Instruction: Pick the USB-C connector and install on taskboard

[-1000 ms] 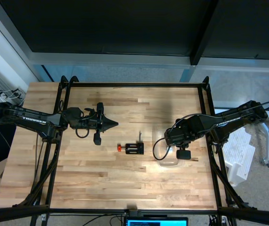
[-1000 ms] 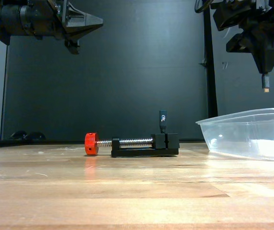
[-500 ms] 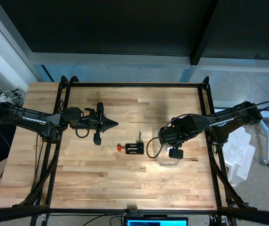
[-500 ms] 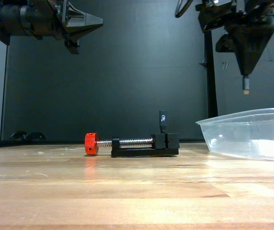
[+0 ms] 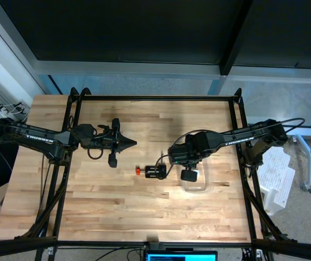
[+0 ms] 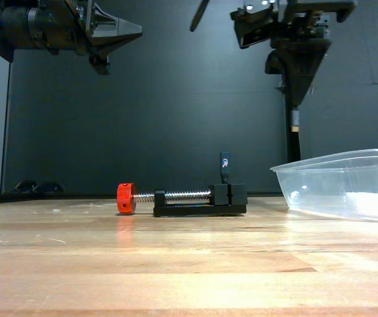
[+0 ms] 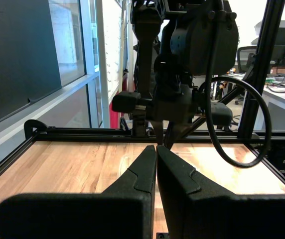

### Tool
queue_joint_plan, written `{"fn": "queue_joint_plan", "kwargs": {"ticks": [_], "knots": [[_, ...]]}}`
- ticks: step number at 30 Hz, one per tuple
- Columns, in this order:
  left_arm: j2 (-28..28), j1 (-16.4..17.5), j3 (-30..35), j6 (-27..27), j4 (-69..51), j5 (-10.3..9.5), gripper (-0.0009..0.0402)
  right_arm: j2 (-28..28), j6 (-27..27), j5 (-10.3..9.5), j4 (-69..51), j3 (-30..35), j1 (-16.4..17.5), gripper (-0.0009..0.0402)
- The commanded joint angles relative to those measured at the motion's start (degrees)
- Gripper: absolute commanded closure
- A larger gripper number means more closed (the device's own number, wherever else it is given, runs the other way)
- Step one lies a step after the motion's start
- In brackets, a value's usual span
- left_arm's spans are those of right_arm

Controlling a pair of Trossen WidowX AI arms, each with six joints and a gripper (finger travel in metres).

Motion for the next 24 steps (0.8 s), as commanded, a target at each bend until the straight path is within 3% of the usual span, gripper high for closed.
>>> {"fn": "queue_joint_plan", "kwargs": {"ticks": [1, 24], "knots": [[0.00, 0.00, 0.00, 0.02, 0.00, 0.02, 0.0393, 1.92, -0.68, -0.04, -0.09, 2.01, -0.11, 0.0394], [0.00, 0.00, 0.00, 0.02, 0.02, 0.02, 0.0393, 15.30, -3.50, -0.57, -0.59, 17.73, -0.22, 0.0394]]}}
